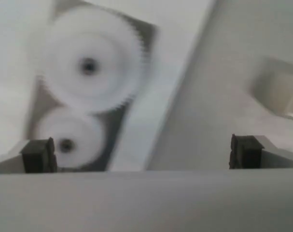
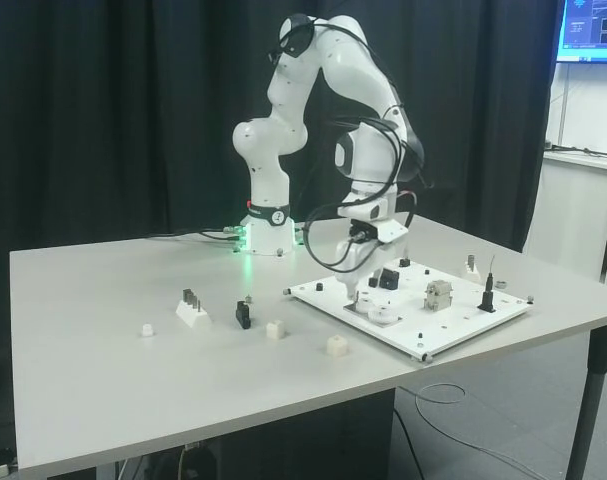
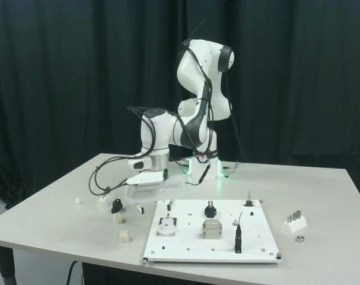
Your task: Pick small gear.
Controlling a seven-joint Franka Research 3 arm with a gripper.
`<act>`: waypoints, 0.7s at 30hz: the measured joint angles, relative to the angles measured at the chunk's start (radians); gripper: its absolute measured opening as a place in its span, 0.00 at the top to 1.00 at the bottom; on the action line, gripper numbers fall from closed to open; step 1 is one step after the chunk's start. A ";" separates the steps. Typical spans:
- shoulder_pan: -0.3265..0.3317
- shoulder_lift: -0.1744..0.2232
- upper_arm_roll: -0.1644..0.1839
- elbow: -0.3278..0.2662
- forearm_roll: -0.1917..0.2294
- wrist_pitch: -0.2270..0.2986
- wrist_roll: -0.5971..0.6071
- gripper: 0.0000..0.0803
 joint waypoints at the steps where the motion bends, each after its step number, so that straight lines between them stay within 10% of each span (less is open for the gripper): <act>1: -0.008 0.001 0.000 0.005 -0.012 0.002 0.000 0.00; 12: -0.137 0.018 0.001 0.086 -0.135 0.004 -0.029 0.00; 21: -0.256 0.041 0.002 0.147 -0.144 0.001 -0.150 0.00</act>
